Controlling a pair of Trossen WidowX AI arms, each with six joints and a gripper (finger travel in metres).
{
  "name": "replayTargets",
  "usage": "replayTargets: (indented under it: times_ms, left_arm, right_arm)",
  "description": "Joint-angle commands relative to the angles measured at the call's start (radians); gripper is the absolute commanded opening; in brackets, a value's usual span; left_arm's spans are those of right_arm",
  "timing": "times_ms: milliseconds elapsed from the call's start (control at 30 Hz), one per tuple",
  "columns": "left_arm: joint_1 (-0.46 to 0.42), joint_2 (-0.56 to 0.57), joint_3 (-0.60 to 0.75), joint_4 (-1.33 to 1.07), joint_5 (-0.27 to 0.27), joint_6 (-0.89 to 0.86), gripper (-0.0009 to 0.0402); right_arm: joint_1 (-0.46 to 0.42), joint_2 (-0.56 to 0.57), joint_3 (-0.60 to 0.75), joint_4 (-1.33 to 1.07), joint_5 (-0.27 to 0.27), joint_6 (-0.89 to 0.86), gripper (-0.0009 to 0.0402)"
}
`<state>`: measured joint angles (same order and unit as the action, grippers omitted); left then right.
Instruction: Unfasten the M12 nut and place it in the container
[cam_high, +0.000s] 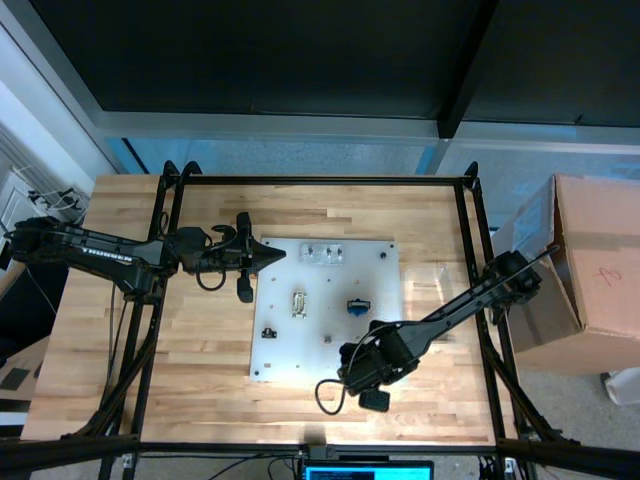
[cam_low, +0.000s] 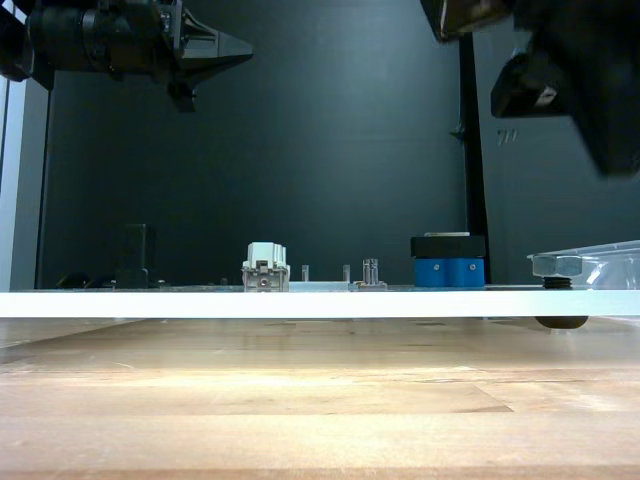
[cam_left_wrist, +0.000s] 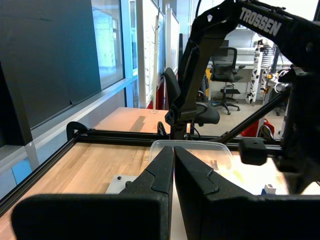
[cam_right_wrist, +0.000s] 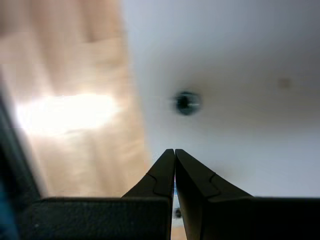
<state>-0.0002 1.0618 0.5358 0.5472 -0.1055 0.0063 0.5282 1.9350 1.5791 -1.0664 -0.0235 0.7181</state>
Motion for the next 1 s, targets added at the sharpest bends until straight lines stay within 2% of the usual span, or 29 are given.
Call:
replayTargets:
  times_ms: [33,200,300,367,467,567,867,1000]
  left_arm:
    - [0.000,0.000,0.000,0.000,0.000,0.000,0.0000]
    - [0.000,0.000,0.000,0.000,0.000,0.000,0.0000]
    - [0.000,0.000,0.000,0.000,0.000,0.000,0.0000]
    - [0.000,0.000,0.000,0.001,0.000,0.000,0.0000]
    - [0.000,0.000,0.000,0.000,0.000,0.000,0.0000]
    - [0.000,0.000,0.000,0.001,0.000,0.000,0.0000]
    - [0.000,0.000,0.000,0.000,0.000,0.000,0.0000]
    - [0.000,0.000,0.000,0.000,0.000,0.000,0.0000]
  right_arm:
    - [0.000,0.004,0.011,0.010,-0.039,-0.004,0.0000]
    - [-0.003,0.004,0.011,0.032,-0.024,0.027,0.0000]
    - [-0.012,0.004,0.010,0.027,0.039,0.259,0.0000]
    - [-0.014,0.004,0.010,0.029,0.040,0.414,0.0000]
    - [-0.013,0.004,0.010,0.033,0.039,0.487,0.0010]
    - [-0.013,0.004,0.010,0.032,0.042,0.543,0.0045]
    - [-0.014,0.053,0.009,0.047,0.083,0.637,0.0201]
    - [-0.014,0.089,0.009,0.069,0.083,0.658,0.0237]
